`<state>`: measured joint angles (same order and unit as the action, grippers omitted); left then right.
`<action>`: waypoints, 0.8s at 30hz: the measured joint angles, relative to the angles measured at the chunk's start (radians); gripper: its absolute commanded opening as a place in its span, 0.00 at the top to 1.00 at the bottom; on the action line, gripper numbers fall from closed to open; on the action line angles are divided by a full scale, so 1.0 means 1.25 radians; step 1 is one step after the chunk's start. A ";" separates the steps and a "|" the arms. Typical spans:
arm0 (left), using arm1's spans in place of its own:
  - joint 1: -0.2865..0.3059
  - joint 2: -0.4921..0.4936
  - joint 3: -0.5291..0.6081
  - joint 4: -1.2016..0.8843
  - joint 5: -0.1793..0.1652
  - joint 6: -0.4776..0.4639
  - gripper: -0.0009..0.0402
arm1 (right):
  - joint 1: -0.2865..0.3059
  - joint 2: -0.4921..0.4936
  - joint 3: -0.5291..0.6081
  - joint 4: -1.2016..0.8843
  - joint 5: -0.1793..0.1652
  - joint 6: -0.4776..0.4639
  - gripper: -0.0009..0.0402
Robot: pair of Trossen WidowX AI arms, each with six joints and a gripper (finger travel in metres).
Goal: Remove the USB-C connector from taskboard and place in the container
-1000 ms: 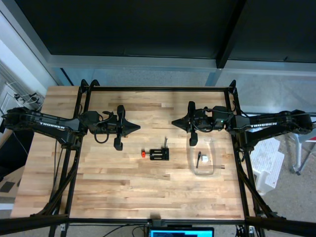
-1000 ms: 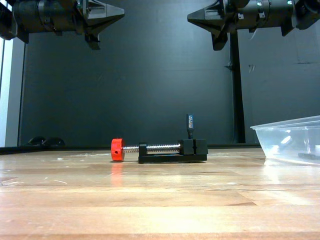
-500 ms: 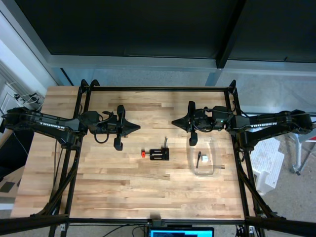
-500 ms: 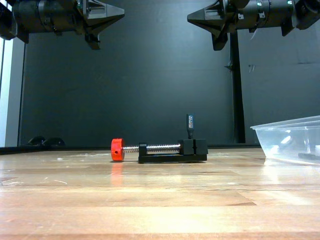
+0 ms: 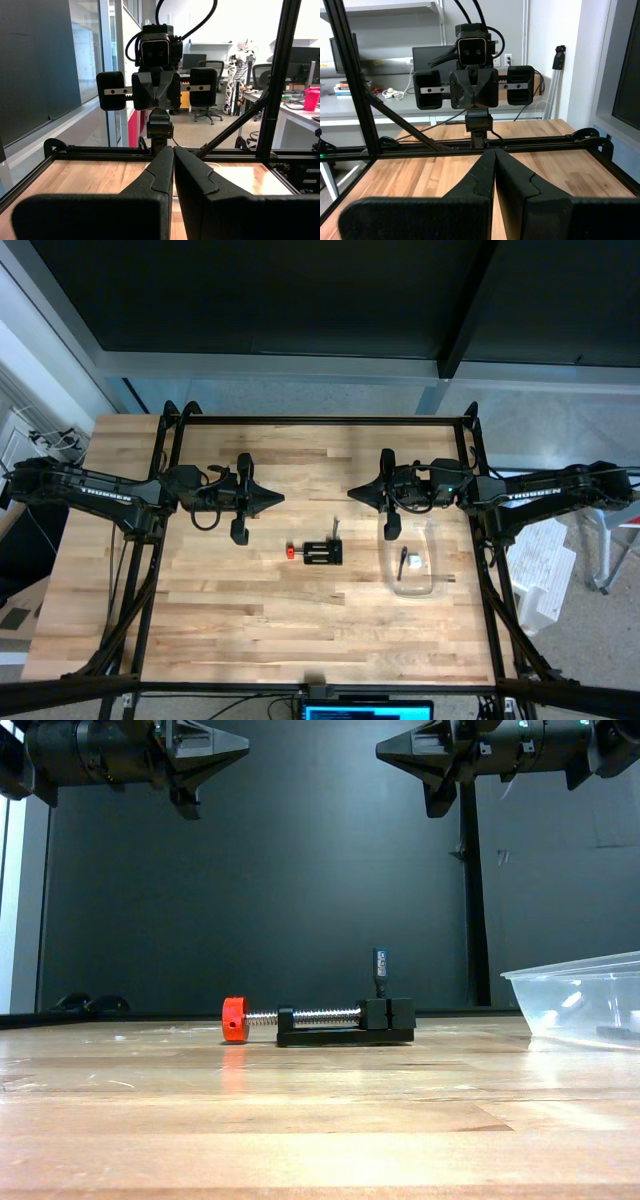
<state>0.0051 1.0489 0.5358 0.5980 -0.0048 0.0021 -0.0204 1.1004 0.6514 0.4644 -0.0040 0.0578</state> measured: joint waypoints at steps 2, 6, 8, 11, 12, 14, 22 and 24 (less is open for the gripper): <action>0.000 0.000 0.000 0.000 0.000 0.000 0.98 | 0.000 0.000 -0.002 0.004 0.002 0.000 0.98; 0.000 0.000 0.000 0.000 0.000 0.000 0.98 | 0.001 0.000 -0.005 0.007 0.002 0.002 0.98; 0.000 0.000 0.000 0.000 0.000 0.000 0.98 | 0.001 0.000 -0.006 0.007 0.002 0.003 0.98; 0.000 0.000 0.000 0.000 0.000 0.000 0.98 | 0.001 0.000 -0.006 0.007 0.002 0.003 0.98; 0.000 0.000 0.000 0.000 0.000 0.000 0.98 | 0.001 0.000 -0.006 0.007 0.002 0.003 0.98; 0.000 0.000 0.000 0.000 0.000 0.000 0.98 | 0.001 0.000 -0.006 0.007 0.002 0.003 0.98; 0.000 0.000 0.000 0.000 0.000 0.000 0.98 | 0.001 0.001 -0.006 0.007 0.002 0.003 0.98; 0.000 0.000 0.000 0.000 0.000 0.000 0.98 | 0.001 0.001 -0.006 0.007 0.002 0.003 0.98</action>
